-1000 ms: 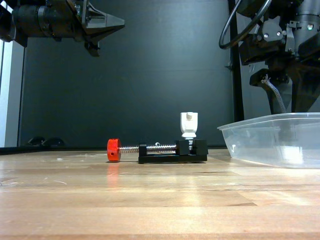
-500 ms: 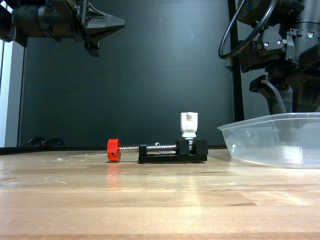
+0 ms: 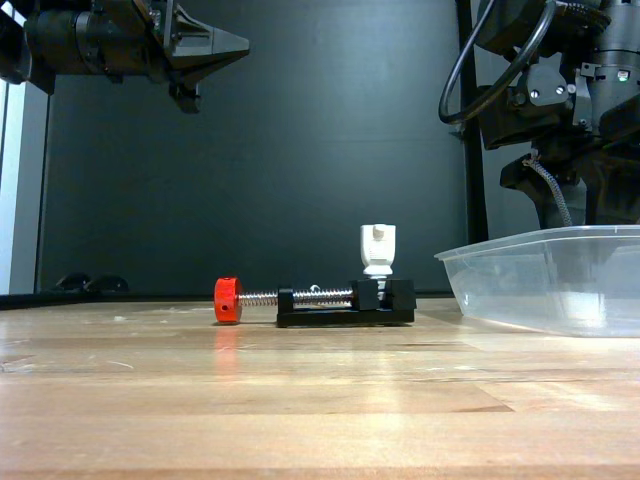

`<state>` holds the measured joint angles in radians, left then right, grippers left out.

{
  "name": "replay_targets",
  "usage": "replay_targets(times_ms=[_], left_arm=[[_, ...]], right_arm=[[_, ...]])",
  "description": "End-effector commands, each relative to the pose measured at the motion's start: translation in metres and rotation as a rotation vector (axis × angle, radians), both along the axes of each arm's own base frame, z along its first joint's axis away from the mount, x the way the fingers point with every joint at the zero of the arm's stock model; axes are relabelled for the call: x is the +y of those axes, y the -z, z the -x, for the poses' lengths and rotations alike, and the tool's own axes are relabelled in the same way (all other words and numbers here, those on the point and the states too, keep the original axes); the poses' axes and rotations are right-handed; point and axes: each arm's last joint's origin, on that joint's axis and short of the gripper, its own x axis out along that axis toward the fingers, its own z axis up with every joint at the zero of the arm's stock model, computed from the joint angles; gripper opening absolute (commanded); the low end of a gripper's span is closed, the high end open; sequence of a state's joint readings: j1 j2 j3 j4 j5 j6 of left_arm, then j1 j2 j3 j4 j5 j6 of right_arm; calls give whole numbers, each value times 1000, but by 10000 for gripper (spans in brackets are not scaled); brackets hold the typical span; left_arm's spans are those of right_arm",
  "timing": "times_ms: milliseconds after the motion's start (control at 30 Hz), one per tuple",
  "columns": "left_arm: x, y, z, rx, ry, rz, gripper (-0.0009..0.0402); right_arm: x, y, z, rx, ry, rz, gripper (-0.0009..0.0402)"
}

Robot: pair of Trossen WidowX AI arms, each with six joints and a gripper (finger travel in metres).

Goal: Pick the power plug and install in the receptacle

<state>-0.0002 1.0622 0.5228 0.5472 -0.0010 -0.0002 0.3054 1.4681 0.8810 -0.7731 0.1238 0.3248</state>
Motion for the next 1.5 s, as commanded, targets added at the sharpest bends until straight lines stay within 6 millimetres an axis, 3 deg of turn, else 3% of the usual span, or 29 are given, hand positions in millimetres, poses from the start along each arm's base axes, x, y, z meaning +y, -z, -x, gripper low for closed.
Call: replay_targets(times_ms=[33, 1300, 1500], left_arm=[[0, 0, 0, 0, 0, 0, 0], [0, 0, 0, 0, 0, 0, 0], [0, 0, 0, 0, 0, 0, 0]], right_arm=[[0, 1, 0, -2, 0, 0, 205], [0, 1, 0, -19, 3, 12, -1], [0, 1, 0, -20, 3, 12, 3]])
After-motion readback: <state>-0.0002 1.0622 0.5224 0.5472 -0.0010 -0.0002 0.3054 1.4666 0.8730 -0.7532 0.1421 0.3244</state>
